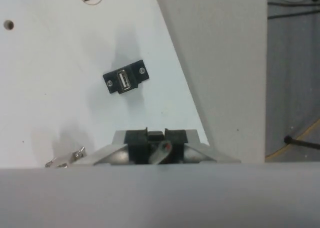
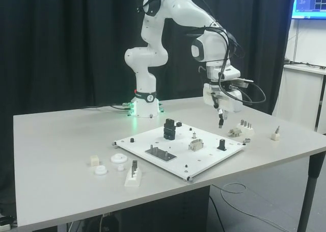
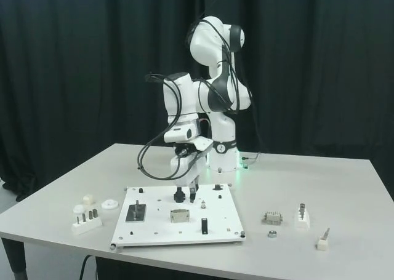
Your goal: Insert USB.
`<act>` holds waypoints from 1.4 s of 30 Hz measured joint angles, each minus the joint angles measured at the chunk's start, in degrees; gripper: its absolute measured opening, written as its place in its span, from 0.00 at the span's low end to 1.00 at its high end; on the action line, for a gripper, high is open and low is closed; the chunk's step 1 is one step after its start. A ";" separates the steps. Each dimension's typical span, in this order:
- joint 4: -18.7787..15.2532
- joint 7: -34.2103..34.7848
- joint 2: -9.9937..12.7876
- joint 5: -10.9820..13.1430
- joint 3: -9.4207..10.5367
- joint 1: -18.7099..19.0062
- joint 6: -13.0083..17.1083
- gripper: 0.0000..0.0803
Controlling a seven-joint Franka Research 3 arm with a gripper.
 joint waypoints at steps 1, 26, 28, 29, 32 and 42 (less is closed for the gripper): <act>0.02 -0.50 0.10 0.31 0.00 -0.02 -0.03 0.08; 3.19 -12.73 3.61 7.39 -0.71 -0.19 -4.20 0.08; 3.48 -14.17 3.90 7.86 -0.75 -0.24 -4.63 0.08; 3.64 -14.67 4.05 8.07 -0.77 -0.27 -4.83 0.08; 4.15 -15.75 4.50 8.54 -0.79 -0.40 -5.61 0.08; 5.52 -19.75 5.87 9.39 -0.94 -0.63 -8.08 0.08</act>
